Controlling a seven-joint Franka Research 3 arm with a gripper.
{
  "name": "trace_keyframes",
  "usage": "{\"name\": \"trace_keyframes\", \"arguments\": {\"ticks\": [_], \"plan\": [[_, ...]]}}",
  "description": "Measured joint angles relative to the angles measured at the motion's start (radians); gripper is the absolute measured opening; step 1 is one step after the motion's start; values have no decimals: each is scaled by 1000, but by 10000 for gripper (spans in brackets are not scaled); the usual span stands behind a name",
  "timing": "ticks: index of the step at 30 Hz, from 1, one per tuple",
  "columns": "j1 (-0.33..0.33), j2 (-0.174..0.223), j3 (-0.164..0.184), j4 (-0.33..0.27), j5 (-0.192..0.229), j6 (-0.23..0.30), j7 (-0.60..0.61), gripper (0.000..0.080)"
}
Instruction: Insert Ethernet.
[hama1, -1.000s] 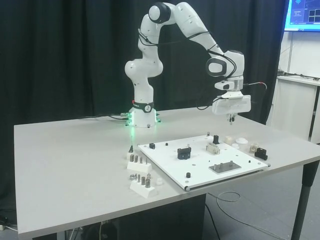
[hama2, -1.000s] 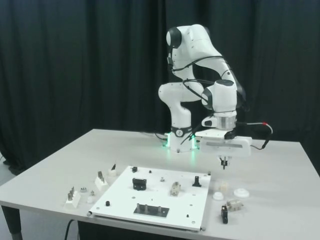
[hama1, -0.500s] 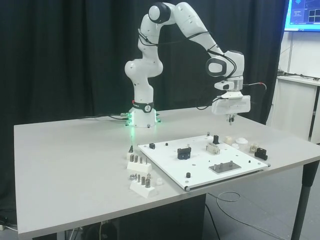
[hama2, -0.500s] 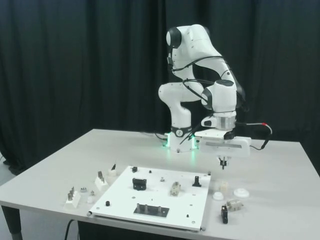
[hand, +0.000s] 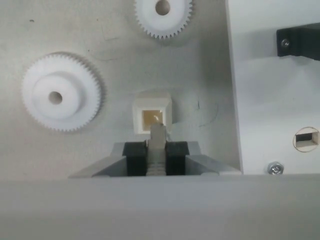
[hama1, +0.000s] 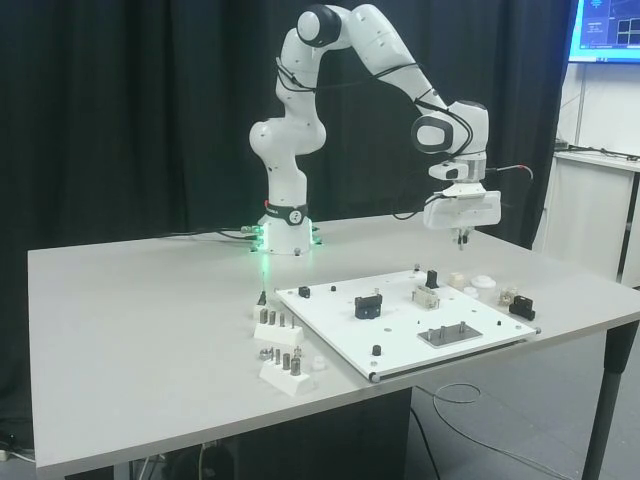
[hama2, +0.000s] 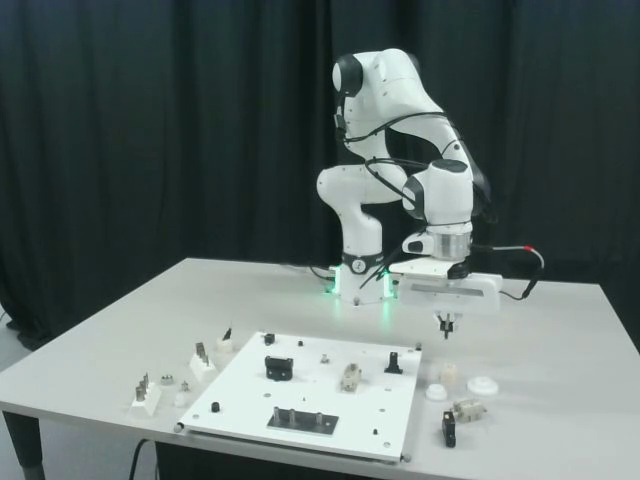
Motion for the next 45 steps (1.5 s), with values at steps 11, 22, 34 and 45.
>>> {"name": "trace_keyframes", "arguments": {"ticks": [11, 22, 34, 45], "plan": [[-8, -6, -4, 2, -16, -19, 0, 76], [-58, -64, -23, 2, -93, -161, -17, 76], [-178, -115, -28, -4, -121, -273, -159, 76], [-301, -125, -34, -14, -121, -288, -297, 76]]}}
